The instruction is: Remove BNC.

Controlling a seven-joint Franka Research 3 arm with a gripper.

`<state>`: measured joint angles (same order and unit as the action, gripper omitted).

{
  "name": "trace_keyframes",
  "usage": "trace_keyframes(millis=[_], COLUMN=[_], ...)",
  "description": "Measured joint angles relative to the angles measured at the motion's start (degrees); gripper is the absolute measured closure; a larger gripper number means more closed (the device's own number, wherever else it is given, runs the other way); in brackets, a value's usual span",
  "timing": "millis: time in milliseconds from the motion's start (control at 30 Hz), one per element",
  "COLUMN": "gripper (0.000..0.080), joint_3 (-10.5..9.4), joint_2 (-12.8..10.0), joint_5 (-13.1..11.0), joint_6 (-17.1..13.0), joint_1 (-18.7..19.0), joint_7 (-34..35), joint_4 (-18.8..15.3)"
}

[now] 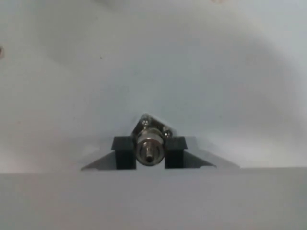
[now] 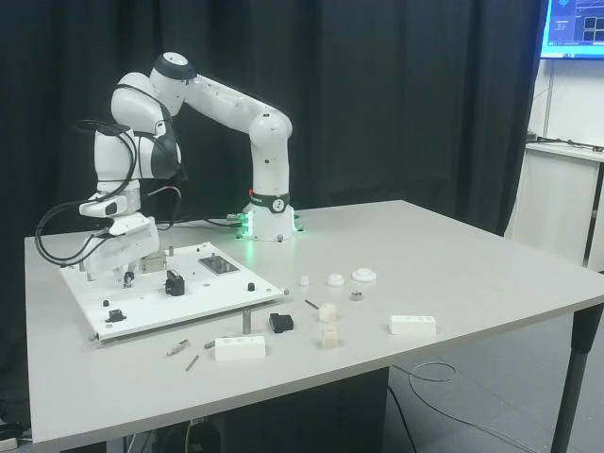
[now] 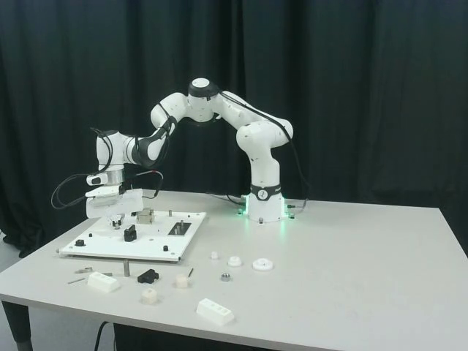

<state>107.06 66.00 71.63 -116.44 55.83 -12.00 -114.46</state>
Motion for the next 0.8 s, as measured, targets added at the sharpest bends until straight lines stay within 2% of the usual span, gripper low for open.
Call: trace_keyframes(millis=[133,333,800], gripper=[0.0678,0.0678,0.0679], joint_3=[0.0,0.0,-0.08], joint_2=[0.0,0.0,0.0], joint_5=[0.0,0.0,-0.5], joint_6=[0.0,0.0,0.2], joint_1=[0.0,0.0,0.1], joint_7=[-4.5,-7.3,-7.9], joint_4=[0.1,0.1,0.3])
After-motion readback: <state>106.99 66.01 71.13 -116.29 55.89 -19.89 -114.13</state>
